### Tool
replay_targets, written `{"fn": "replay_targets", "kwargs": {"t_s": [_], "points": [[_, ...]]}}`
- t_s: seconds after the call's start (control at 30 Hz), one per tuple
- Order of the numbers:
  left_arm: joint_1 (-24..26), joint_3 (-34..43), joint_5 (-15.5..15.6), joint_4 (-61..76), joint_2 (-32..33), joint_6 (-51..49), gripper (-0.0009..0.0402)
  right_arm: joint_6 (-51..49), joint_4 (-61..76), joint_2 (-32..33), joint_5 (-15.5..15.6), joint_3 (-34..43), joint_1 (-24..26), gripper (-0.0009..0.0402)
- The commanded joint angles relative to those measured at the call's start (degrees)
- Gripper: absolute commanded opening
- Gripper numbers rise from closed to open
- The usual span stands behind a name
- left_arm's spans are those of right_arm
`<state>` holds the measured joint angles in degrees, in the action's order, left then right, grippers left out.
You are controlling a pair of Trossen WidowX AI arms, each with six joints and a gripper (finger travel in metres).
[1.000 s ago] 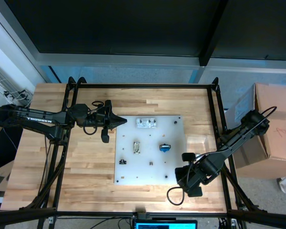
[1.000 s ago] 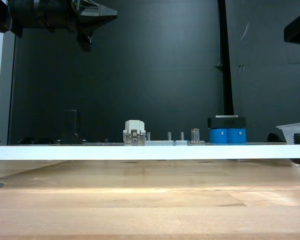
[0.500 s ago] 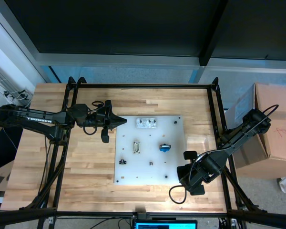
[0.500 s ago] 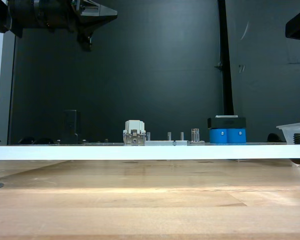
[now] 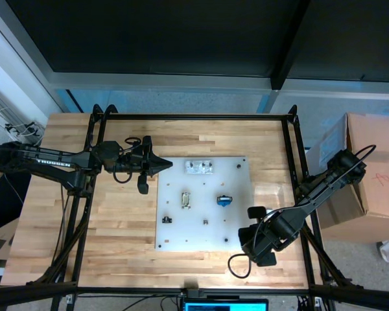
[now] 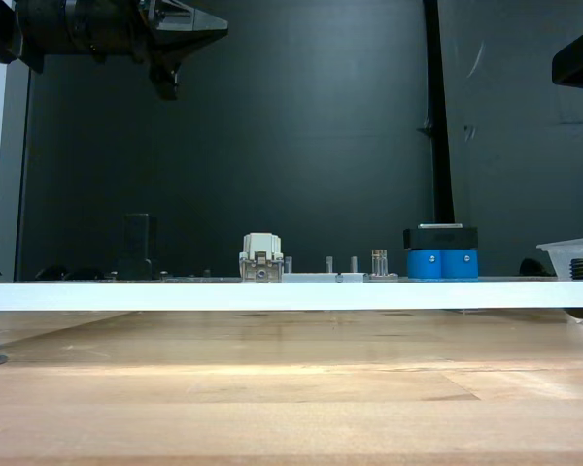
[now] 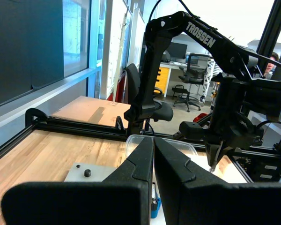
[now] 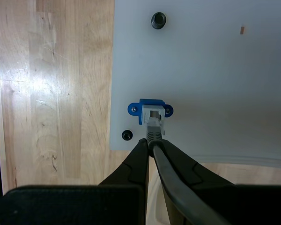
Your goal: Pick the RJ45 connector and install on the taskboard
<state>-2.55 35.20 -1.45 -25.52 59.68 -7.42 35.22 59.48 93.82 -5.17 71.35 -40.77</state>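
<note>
Right gripper [image 8: 151, 143], over the near right corner of the white rectangular task board [image 5: 181, 236], is clamped on the grey RJ45 connector [image 8: 152, 126]. The connector tip lines up with the blue flanged socket [image 8: 135, 108] just inside the board edge; seating depth cannot be told. The light wooden table [image 5: 117, 253] shows as a wide strip left of the board. Farther off, left gripper [image 5: 166, 166] hangs high at the board's left edge, fingers pressed together on nothing. White arm lettering [image 5: 52, 163] reads TROSSEN.

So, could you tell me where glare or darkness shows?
High view: even light, left tool over the board, far-left corner. Low view: black backdrop. Right wrist view: glare on the table; right tool, by the board's near-right corner, holds the RJ45 connector.
</note>
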Motion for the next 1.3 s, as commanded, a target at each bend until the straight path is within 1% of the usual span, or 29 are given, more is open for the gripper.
{"fn": "replay_targets", "kwargs": {"t_s": [0.03,0.47,0.57,0.63,1.07,1.3], "points": [[0.0,0.0,0.0,0.0,0.0,0.0,0.0,0.1,-1.1,0.5,0.1,-0.5,0.0,0.0],[0.0,0.0,0.0,0.0,0.0,0.0,0.0,0.2,-1.9,0.5,0.1,-1.6,0.0,0.0],[0.0,0.0,0.0,0.0,0.0,0.0,0.0,0.2,-1.8,0.5,-0.1,-1.6,0.0,0.0],[0.0,0.0,0.0,0.0,0.0,0.0,0.0,0.2,-1.6,0.5,-0.9,-1.6,0.0,0.0],[0.0,0.0,0.0,0.0,0.0,0.0,0.0,-0.1,-0.7,0.4,-0.9,-1.6,0.1,0.0],[0.0,0.0,0.0,0.0,0.0,0.0,0.0,0.1,-3.9,0.5,-0.8,-3.8,0.1,0.0]]}}
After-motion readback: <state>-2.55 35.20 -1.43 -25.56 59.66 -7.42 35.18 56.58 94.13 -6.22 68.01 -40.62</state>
